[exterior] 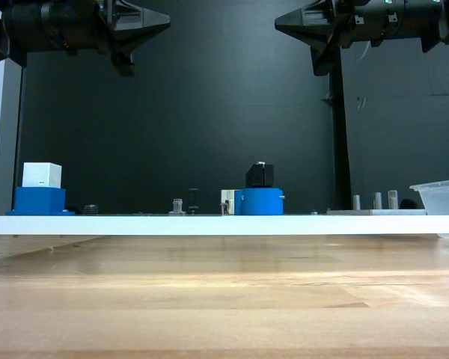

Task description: Pick the 16mm cylinder and place it in the taskboard

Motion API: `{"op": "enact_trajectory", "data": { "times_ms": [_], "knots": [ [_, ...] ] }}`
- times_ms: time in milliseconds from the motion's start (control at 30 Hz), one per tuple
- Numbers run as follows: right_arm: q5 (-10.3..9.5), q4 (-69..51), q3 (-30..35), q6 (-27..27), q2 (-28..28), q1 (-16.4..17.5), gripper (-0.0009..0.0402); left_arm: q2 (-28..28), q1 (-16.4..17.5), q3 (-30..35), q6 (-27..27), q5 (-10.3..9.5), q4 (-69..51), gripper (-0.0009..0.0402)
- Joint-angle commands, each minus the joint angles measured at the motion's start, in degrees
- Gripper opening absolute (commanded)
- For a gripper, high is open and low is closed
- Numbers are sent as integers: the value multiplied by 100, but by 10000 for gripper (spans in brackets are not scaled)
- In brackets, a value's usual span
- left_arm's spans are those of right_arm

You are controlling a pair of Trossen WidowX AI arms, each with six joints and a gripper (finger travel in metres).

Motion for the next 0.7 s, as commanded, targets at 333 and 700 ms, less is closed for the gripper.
{"op": "enact_trajectory", "data": {
  "times_ms": [333, 700],
  "knots": [
    [-4, 26, 17, 61, 0, 11, 0, 0, 2, 0, -2, 2, 0, 0],
    [4, -2188, 1095, 258, 39, 28, 0, 0, 0, 0, 0, 2, 0, 0]
  ]
}}
